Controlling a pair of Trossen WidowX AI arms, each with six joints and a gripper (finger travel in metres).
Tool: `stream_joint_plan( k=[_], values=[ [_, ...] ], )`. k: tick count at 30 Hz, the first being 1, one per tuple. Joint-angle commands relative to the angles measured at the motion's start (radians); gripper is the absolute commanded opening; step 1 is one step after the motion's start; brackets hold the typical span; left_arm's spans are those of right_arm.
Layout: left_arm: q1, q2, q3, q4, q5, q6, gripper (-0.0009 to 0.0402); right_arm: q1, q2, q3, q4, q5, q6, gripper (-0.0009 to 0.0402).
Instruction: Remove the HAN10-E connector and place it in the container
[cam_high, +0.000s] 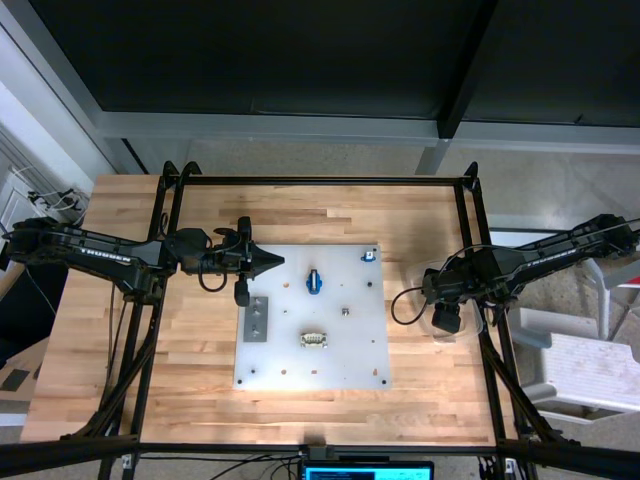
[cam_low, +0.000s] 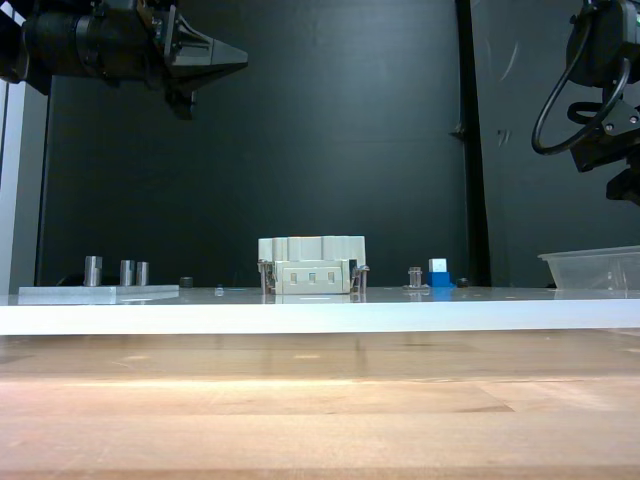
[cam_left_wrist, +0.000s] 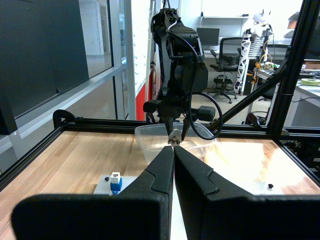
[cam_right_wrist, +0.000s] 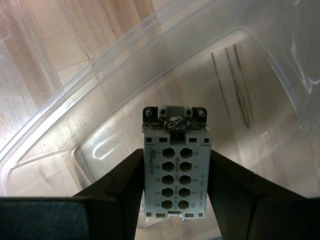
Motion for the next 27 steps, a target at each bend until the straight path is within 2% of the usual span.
stream_joint_plan(
  k=[1,12,19,23,27],
  values=[
    [0.000,0.000,0.000,0.000,0.000,0.000,0.0000,0.000,0.000,0.001,0.000,0.000,-0.002,0.0183],
    [0.000,0.000,0.000,0.000,0.000,0.000,0.0000,0.000,0.000,0.001,0.000,0.001,0.002,0.0237],
    [0.000,0.000,0.000,0.000,0.000,0.000,0.0000,0.000,0.000,0.030,-0.027,0.003,0.018,0.0240],
    [0.000,0.000,0.000,0.000,0.000,0.000,0.0000,0.000,0.000,0.069,-0.063,0.030,0.018,0.0240],
    [0.000,0.000,0.000,0.000,0.000,0.000,0.0000,0.000,0.000,0.109,-0.089,0.029,0.018,0.0240]
  ],
)
